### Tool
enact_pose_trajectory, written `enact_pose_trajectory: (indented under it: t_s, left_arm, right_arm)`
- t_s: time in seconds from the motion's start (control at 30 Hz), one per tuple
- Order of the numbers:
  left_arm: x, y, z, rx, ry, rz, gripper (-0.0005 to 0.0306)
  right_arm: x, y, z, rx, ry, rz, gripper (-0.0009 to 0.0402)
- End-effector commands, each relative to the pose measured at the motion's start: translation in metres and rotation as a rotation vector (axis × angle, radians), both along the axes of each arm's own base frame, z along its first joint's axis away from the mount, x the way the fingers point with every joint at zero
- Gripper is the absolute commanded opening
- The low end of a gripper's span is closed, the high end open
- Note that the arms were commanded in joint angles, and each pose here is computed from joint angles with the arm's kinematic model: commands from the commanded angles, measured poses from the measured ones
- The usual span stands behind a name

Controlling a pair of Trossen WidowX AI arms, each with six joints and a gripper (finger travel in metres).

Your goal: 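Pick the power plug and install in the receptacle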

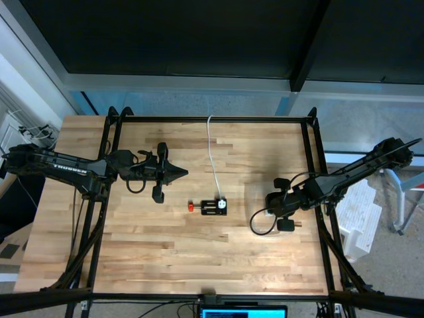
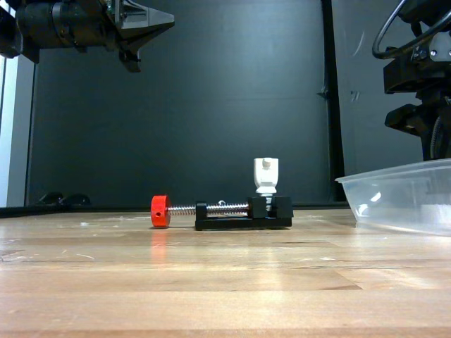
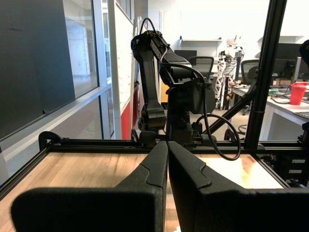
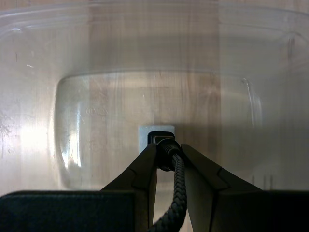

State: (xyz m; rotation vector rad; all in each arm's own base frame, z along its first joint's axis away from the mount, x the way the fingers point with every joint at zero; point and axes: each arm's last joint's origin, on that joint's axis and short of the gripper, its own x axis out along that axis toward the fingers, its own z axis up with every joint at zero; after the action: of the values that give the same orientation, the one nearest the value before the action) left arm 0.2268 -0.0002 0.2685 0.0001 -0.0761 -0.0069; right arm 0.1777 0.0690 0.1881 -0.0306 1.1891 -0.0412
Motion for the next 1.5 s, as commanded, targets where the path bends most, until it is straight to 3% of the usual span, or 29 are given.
enact_pose_trajectory:
  t_s: [0.03,0.23,0.43,0.63,0.77,1.1,1.5]
  left_arm:
    - [0.0,0.0,0.0,0.0,-0.001,0.0,0.0]
    - [0.0,0.0,0.0,0.0,0.0,0.0,0.0]
    - [0.0,0.0,0.0,0.0,-0.001,0.0,0.0]
    - [0.0,0.0,0.0,0.0,0.0,0.0,0.0]
    - [0.0,0.0,0.0,0.0,0.0,0.0,0.0]
    - [0.0,0.0,0.0,0.0,-0.001,0.0,0.0]
    - [0.0,0.0,0.0,0.0,0.0,0.0,0.0]
  right_arm:
    - [0.0,0.0,0.004,0.001,-0.014,0.007,0.0]
    - [-0.002,-0.002,0.016,-0.015,-0.03,0.0,0.0]
    - [-0.001,-0.002,0.044,-0.018,-0.051,0.006,0.0]
    - [0.0,-0.004,0.068,-0.083,-0.069,-0.015,0.0]
    - [0.003,-0.004,0.074,-0.08,-0.086,-0.023,0.0]
    - [0.049,-0.001,0.083,-0.117,-0.057,-0.022,0.0]
    - [0.111,0.007,0.086,-0.135,-0.036,-0.014,0.0]
